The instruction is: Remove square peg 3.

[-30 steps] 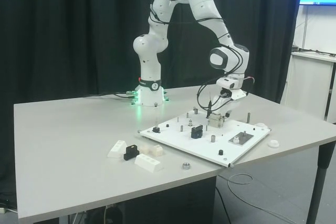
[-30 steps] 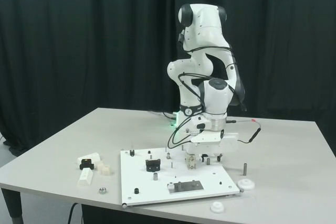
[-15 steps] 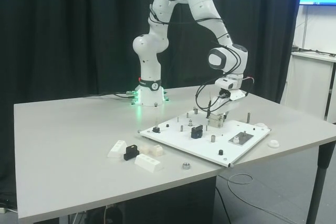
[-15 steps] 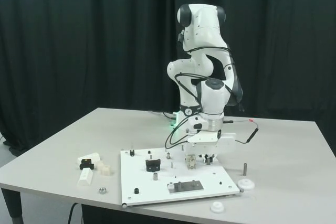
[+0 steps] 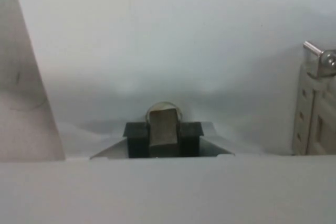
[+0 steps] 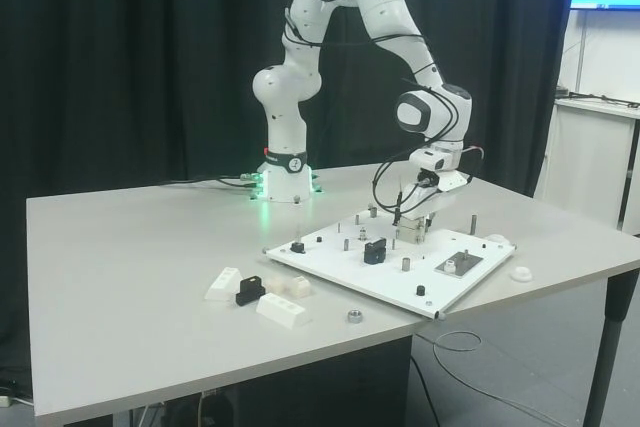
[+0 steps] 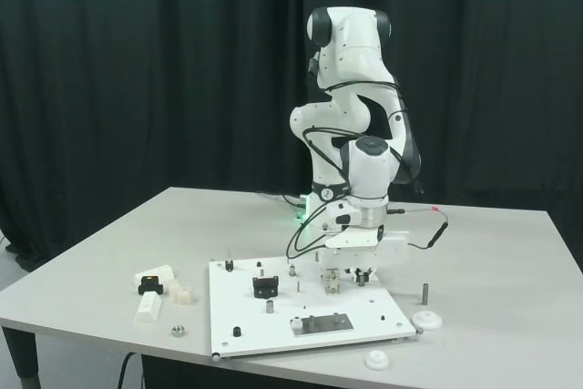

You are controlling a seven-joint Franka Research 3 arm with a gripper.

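My fingers [image 7: 343, 281] sit low over the white board [image 7: 239, 301] around square peg 3 [image 5: 163, 127]; whether they grip it, I cannot tell.

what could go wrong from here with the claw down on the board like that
The claw sits low over the white board, close to upright pins and a black block; a sideways move could knock them. In the wrist view the square peg stands between the fingers, but its hold is unclear, so it may slip when lifted. The loose cable hangs near the claw and might snag.
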